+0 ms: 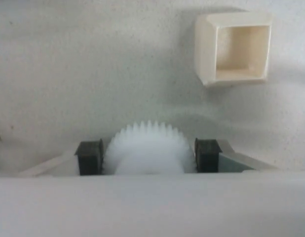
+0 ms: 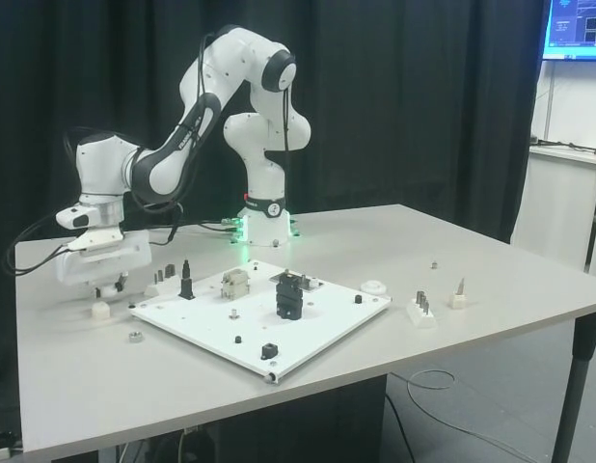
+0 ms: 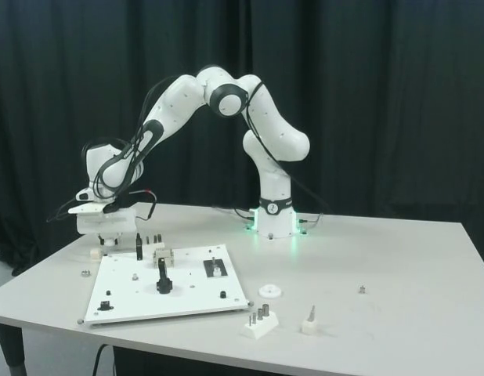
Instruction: Insert medium gear.
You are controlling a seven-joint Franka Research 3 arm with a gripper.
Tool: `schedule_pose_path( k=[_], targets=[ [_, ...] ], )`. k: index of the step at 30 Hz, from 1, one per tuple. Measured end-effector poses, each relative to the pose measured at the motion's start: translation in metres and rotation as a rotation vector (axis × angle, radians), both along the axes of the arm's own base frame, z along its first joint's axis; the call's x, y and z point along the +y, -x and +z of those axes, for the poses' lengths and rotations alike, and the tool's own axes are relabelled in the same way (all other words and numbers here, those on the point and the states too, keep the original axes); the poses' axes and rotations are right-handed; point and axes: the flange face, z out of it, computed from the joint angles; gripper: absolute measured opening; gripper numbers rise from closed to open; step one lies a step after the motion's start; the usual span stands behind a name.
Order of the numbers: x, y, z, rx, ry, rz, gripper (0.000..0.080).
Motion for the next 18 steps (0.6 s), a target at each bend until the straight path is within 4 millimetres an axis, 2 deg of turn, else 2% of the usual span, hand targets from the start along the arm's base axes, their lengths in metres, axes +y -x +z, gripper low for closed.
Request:
schedule_pose_path(
  k=[18],
  targets=[
    [0.0007, -0.0015, 0.0111, -0.001, -0.008, 0.015, 0.0397]
  ],
)
